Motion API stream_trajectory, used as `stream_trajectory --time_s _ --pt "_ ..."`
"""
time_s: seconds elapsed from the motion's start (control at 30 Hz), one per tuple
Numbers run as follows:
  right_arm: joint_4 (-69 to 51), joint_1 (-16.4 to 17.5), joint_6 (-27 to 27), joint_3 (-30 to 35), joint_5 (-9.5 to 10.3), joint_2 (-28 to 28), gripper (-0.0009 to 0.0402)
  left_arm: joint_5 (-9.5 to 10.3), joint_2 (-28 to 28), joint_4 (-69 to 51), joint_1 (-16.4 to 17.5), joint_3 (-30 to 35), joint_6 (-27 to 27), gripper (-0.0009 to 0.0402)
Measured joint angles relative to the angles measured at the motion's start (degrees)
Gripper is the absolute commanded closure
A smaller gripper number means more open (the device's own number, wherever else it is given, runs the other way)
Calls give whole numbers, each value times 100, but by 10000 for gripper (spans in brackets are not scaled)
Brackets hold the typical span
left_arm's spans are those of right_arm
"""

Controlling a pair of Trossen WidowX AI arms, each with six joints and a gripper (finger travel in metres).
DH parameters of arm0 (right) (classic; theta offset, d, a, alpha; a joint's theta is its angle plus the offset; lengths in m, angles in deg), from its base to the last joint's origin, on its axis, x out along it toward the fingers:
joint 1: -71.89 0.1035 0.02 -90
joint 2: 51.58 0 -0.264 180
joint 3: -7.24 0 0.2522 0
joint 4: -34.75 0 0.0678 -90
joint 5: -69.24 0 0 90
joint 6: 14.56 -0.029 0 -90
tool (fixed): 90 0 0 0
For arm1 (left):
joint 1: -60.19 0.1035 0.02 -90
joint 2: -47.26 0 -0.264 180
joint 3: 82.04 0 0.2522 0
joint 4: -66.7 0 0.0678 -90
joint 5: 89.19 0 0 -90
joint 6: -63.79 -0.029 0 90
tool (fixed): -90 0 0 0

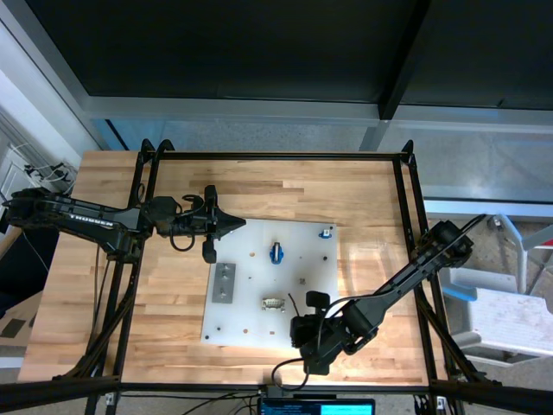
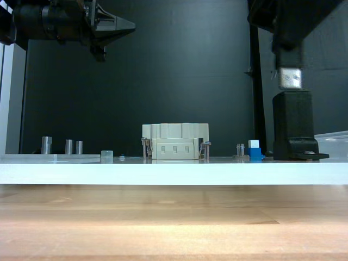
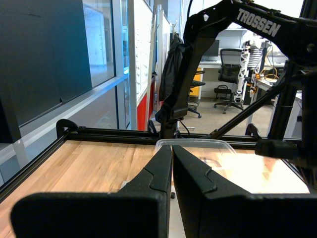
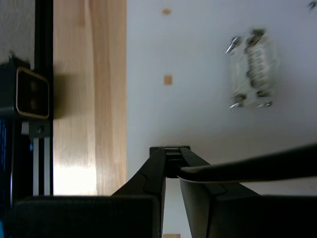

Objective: Remove the USB connector from the USB hub and place in the container

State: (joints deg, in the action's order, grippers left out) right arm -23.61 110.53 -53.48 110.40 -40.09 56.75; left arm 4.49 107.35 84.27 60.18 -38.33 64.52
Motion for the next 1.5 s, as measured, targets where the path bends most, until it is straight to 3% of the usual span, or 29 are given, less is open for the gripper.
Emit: stream_trajectory --time_s 0.4,0.67,0.9,1.5 --pt "-20 33 -68 -20 -52 -125 393 2 2 0 0 0 0 392" --pt "-304 37 -133 -20 136 -433 393 0 0 0 0 0 0 392" --pt "-763 33 -280 -81 146 -802 393 2 2 0 0 -2 0 392" --pt "-780 37 -702 -1556 155 -2192 393 0 0 0 0 0 0 392"
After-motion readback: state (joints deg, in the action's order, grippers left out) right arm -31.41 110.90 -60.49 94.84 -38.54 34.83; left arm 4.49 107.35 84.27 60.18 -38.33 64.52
